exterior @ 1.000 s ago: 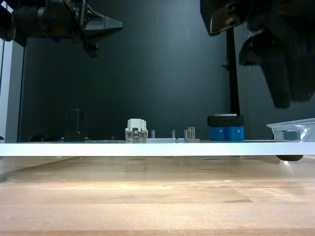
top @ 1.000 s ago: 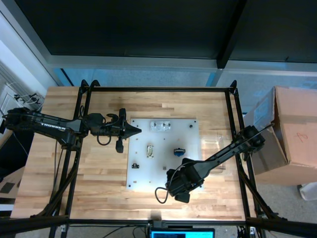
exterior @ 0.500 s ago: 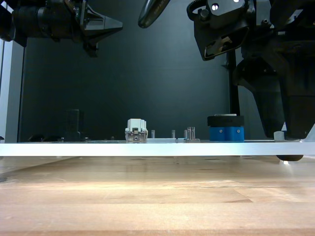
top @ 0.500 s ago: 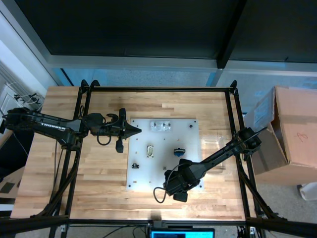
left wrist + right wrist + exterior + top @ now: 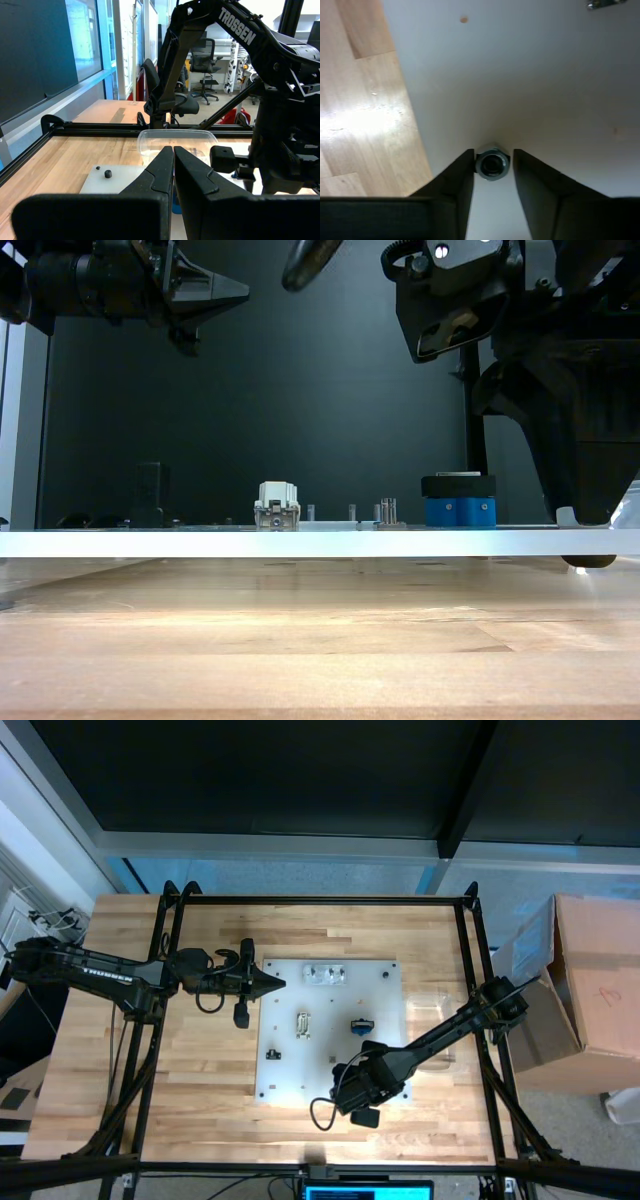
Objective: Unfasten the M12 nut and place it in the container
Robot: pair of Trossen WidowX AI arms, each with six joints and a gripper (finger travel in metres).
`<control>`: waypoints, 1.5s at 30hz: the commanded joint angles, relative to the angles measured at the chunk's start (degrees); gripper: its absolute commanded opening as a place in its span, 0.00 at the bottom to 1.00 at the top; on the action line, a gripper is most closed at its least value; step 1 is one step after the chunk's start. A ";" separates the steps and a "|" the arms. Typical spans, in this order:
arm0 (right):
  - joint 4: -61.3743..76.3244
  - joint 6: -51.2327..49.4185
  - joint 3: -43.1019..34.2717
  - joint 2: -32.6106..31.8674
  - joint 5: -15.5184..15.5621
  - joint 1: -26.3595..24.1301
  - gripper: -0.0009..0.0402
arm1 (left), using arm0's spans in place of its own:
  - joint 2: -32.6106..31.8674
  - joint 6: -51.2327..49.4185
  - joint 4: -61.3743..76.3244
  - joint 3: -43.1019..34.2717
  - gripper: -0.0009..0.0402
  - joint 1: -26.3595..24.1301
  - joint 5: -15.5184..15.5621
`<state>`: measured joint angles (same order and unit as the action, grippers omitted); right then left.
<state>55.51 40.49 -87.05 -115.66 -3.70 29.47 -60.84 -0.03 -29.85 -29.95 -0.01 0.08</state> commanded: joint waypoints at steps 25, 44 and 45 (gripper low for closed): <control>0.37 -61.70 0.02 0.17 0.28 -0.02 0.05 | -0.02 0.00 -0.02 0.00 0.02 0.00 -0.02; 0.61 -107.01 0.24 0.15 -1.25 -0.09 0.23 | -0.02 0.00 -0.02 0.00 0.02 0.00 0.00; 0.59 -107.01 0.24 0.15 -1.25 -0.09 0.25 | -0.02 0.00 -0.02 0.00 0.02 0.00 -0.02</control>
<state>55.94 -66.57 -86.83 -115.42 -4.51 29.43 -60.84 -0.03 -29.87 -29.95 -0.01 0.08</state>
